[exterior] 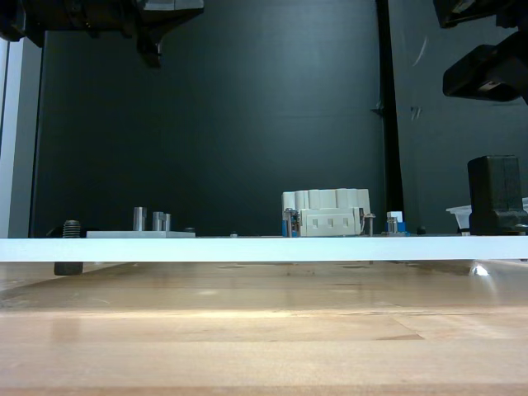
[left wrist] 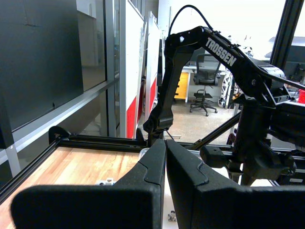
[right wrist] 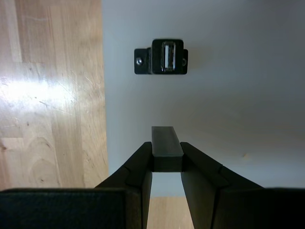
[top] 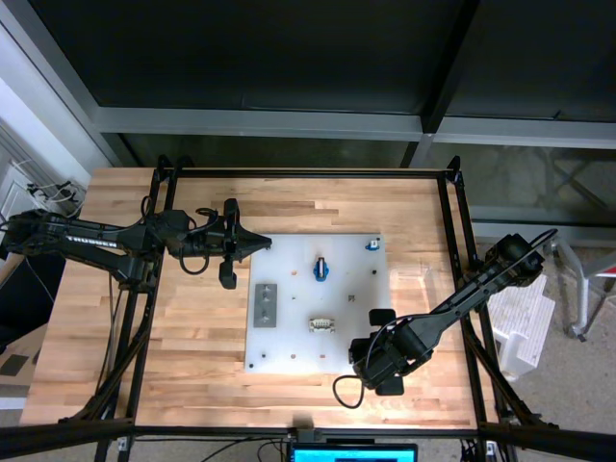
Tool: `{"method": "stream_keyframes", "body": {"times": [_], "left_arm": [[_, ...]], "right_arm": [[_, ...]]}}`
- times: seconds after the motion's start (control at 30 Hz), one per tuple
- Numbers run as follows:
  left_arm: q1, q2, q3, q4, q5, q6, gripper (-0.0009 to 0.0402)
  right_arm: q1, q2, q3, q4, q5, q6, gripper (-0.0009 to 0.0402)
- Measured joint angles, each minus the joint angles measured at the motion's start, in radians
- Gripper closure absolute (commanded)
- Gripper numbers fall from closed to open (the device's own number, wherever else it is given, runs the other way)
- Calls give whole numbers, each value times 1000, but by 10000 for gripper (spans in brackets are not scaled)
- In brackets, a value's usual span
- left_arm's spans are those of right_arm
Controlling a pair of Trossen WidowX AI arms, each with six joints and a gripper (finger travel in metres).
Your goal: Pick the 16mm bar and install on taskboard
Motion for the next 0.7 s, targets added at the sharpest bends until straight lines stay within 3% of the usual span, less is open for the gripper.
{"method": "stream_keyframes", "body": {"times": [0.7], "left_arm": [[0,0,0,0,0,0,393]], "right_arm": [[3,-1,-23,31,-1,14,393]]}}
